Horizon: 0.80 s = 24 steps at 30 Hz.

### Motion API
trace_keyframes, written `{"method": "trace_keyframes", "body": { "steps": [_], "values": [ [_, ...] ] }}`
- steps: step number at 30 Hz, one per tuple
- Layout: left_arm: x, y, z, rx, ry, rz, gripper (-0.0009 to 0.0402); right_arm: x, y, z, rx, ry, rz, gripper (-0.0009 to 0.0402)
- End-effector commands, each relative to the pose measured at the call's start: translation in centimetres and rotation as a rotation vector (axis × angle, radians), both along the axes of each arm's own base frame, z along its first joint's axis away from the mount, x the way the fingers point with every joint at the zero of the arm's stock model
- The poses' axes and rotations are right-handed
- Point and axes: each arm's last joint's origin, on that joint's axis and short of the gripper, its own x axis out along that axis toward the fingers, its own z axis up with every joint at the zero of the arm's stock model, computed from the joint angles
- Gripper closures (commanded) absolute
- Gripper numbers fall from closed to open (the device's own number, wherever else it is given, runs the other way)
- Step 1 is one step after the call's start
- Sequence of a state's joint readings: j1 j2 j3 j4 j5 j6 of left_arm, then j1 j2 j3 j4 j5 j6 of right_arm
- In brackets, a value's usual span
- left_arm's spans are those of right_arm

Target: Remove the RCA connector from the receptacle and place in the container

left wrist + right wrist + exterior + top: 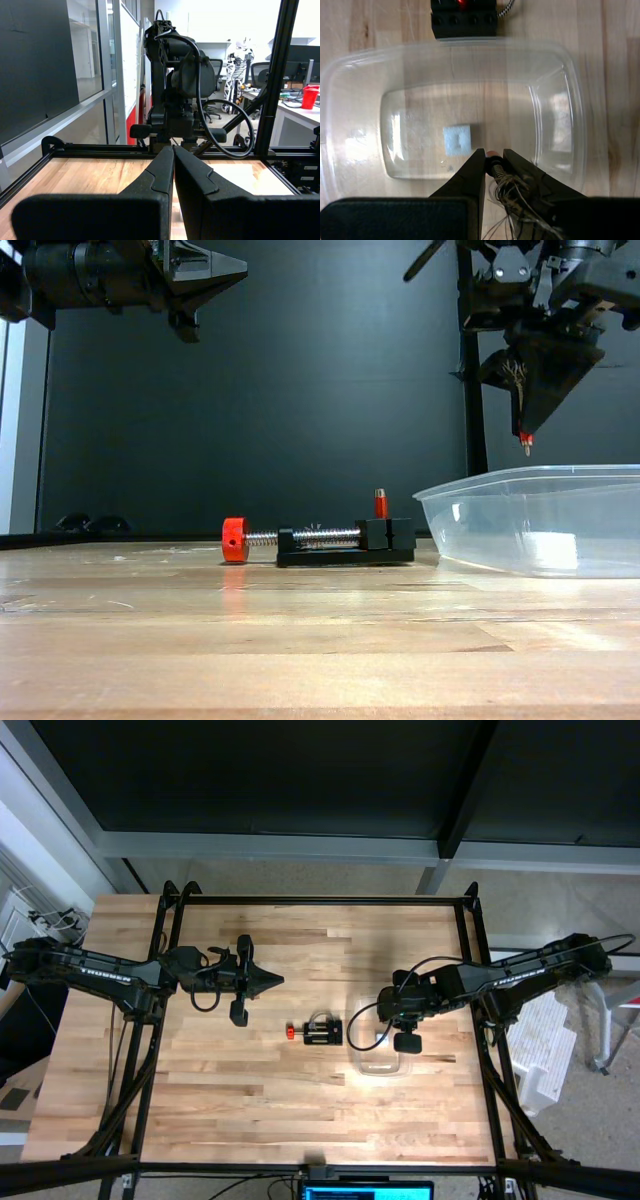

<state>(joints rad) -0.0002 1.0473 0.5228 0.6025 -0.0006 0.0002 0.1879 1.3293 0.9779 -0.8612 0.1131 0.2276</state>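
1. Judged as the drop-off step: RCA connector [495, 165] out of its socket and clamped tight in the right gripper [493, 150], reddish tip poking past the fingertips, frayed wire strands [510, 200] trailing behind.
2. Hung above the container [520, 530], clear of the rim, tip pointing straight down, as seen plainly in the low view.
3. Looked down through the right wrist view into the clear tub, onto a small white square piece [457, 139] lying on its floor.
4. Found the receptacle [345, 538] resting on the table [300, 640] just beside the container, red knob [234, 539] facing away, short red post [380, 502] standing at the tub-side end.
5. Parked high over the table's left side: left gripper [173, 150], fingers pressed together, gripping nothing.
6. Called for next, by judgement: spread the right fingers over the tub's middle, perhaps lower first. A light plug could bounce out or snag on those strands.
7. Read white lettering along the left arm [100, 970] as TROSSEN; spotted no legible label on tub or fixture.
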Motion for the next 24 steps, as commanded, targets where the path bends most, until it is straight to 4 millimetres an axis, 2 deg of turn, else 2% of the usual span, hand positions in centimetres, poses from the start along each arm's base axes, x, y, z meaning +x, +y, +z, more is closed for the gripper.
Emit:
{"method": "trace_keyframes", "body": {
  "steps": [1,6,17,24],
  "values": [
    [0.0,0.0,0.0,0.0,0.0,0.0,0.0393,0.0,0.05,-0.09,0.0,0.004,0.001,0.0388],
    [0.0,0.0,0.0,0.0,0.0,0.0,0.0393,-0.01,0.07,-0.09,0.0,0.005,0.002,0.0378],
    [0.0,0.0,0.0,0.0,0.0,0.0,0.0393,-0.01,0.06,-0.08,-0.001,0.004,-0.002,0.0268],
    [0.0,0.0,0.0,0.0,0.0,0.0,0.0393,0.0,0.05,-0.08,-0.001,0.003,-0.002,0.0253]
  ]
}}
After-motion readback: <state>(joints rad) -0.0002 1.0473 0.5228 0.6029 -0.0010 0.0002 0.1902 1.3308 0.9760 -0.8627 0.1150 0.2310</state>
